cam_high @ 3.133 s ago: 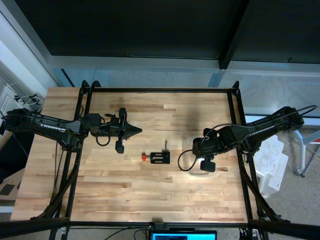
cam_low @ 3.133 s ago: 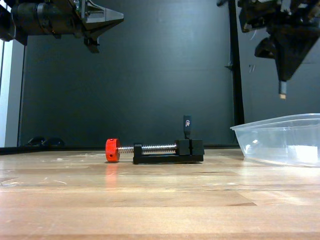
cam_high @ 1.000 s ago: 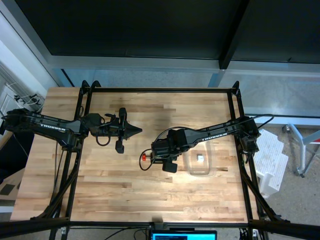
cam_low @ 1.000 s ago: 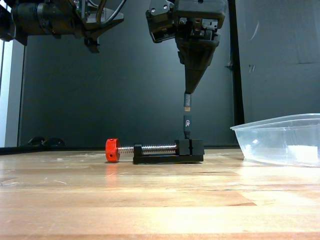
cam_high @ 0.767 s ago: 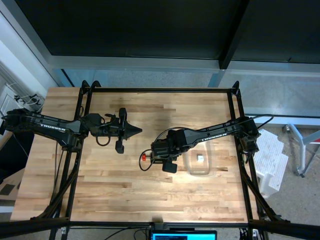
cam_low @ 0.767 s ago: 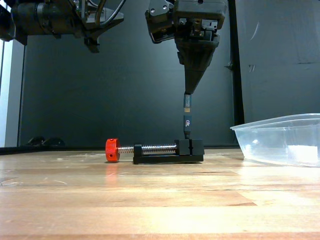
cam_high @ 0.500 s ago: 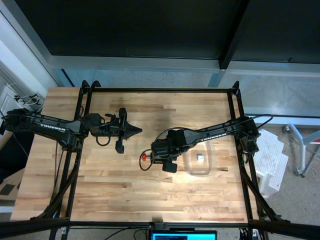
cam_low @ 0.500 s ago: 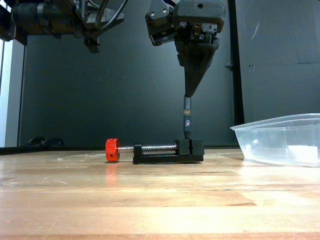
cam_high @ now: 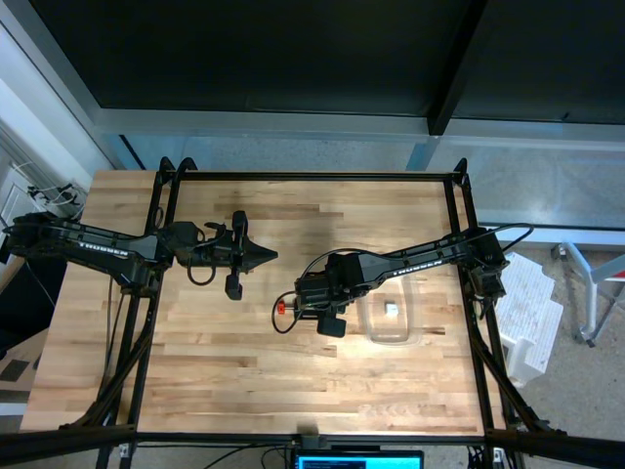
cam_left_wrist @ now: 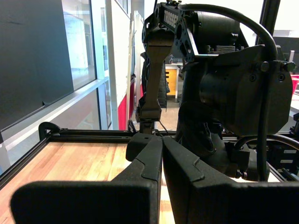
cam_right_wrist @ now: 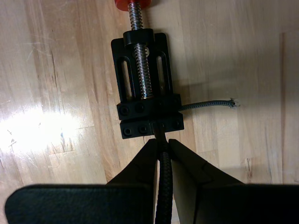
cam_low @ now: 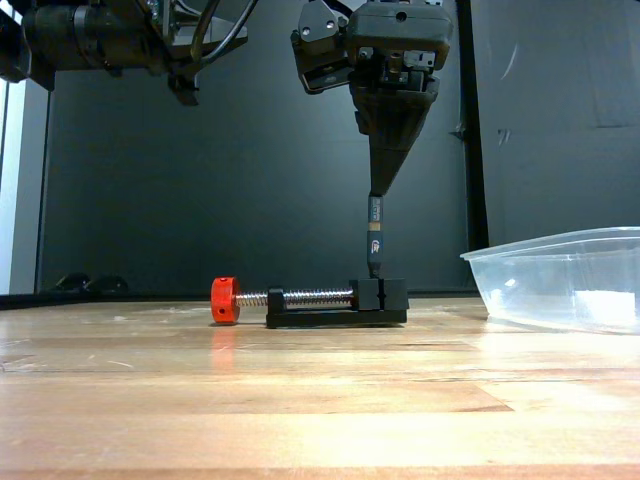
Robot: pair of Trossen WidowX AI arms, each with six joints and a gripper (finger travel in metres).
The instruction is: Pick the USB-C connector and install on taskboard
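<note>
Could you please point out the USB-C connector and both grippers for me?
USB-C connector [cam_low: 375, 220]: low view, its dark shaft, upright over the taskboard [cam_low: 383, 298].
Right gripper [cam_low: 377, 189]: low view, fingertips shut on the connector.
Left gripper [cam_left_wrist: 162, 139]: left wrist view, shut fingertips, parked high at left.

Right end effector [cam_low: 375, 196] holds USB-C connector [cam_low: 375, 228] over taskboard [cam_low: 335, 309]; left end effector [cam_low: 240, 38] hangs leftward.

My left gripper [cam_high: 271, 256] hangs raised at the far left, pointing right, fingers pressed together. My right gripper [cam_low: 375, 192] points straight down at centre, fingers clamped on the USB-C connector [cam_low: 375, 224].
</note>
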